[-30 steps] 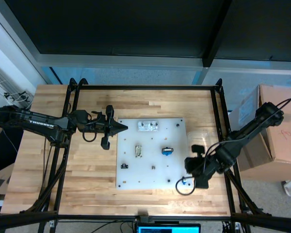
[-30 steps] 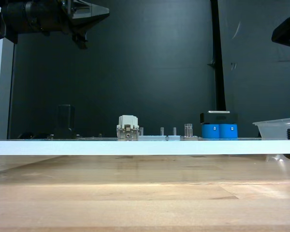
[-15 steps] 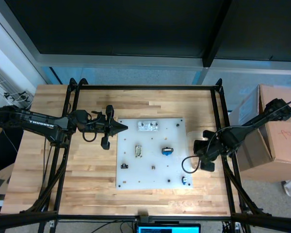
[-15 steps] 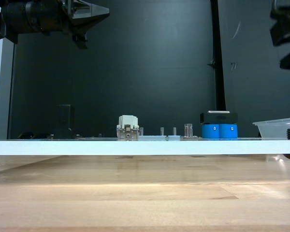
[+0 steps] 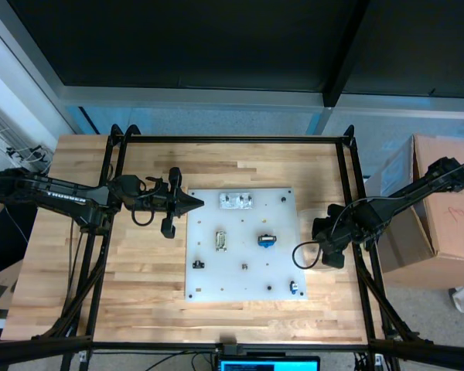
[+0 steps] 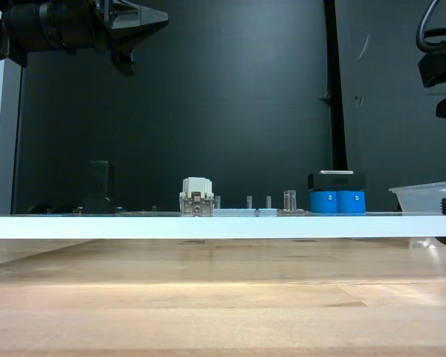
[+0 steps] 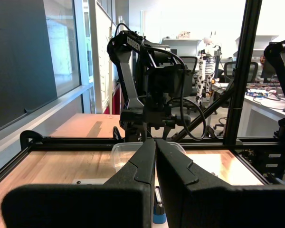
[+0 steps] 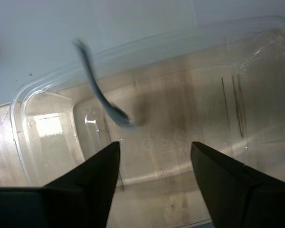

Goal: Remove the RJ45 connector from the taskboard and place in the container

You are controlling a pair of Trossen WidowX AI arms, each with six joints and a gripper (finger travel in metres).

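one right end effector (image 8: 154,146) hangs over the one clear container (image 8: 190,104), its two fingers spread wide and gripping nothing. one blurred rj45 connector (image 8: 118,115) shows loose within the container's outline; whether it touches the floor i cannot tell. one left end effector (image 5: 195,202) hovers beside the board (image 5: 240,267), fingers pressed together, empty.

Wooden table (image 5: 139,294), light planked top. Black frame (image 5: 232,140), railed round the table. Cardboard box (image 5: 441,209), stood beyond the table's right edge. Screen (image 5: 268,363), lit blue, at the near edge. Blue-and-black block (image 6: 337,195) and beige connector housing (image 6: 195,195), both upright, well apart.
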